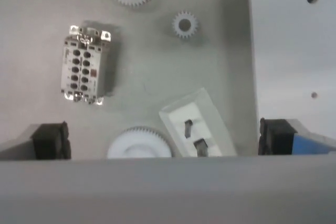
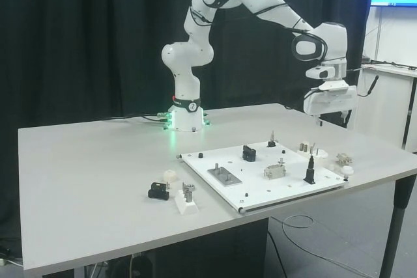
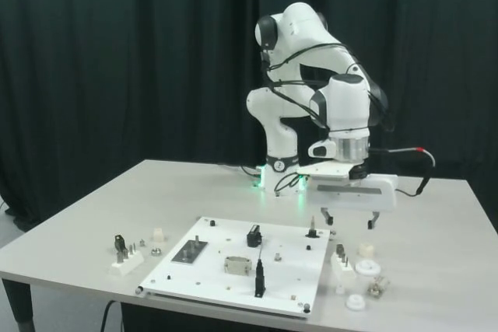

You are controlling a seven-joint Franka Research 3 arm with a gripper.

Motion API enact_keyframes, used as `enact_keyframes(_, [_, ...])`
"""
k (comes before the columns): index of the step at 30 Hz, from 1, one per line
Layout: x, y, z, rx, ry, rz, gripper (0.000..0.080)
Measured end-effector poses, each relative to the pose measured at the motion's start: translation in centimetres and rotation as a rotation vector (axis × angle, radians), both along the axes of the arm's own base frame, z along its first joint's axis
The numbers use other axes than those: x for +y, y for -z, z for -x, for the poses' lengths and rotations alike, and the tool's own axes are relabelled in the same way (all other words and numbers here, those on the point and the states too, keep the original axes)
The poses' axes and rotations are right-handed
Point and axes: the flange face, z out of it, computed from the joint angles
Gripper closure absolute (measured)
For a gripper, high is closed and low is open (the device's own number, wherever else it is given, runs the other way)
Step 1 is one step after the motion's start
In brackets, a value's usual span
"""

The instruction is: Pick waterproof.

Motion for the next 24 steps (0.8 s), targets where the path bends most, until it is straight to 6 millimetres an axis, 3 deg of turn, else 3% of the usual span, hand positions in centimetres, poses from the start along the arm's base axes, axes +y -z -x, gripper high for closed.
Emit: enact_keyframes(24, [3.3, 4.4, -1.8, 0.051, 0.024, 0.006, 0.0003])
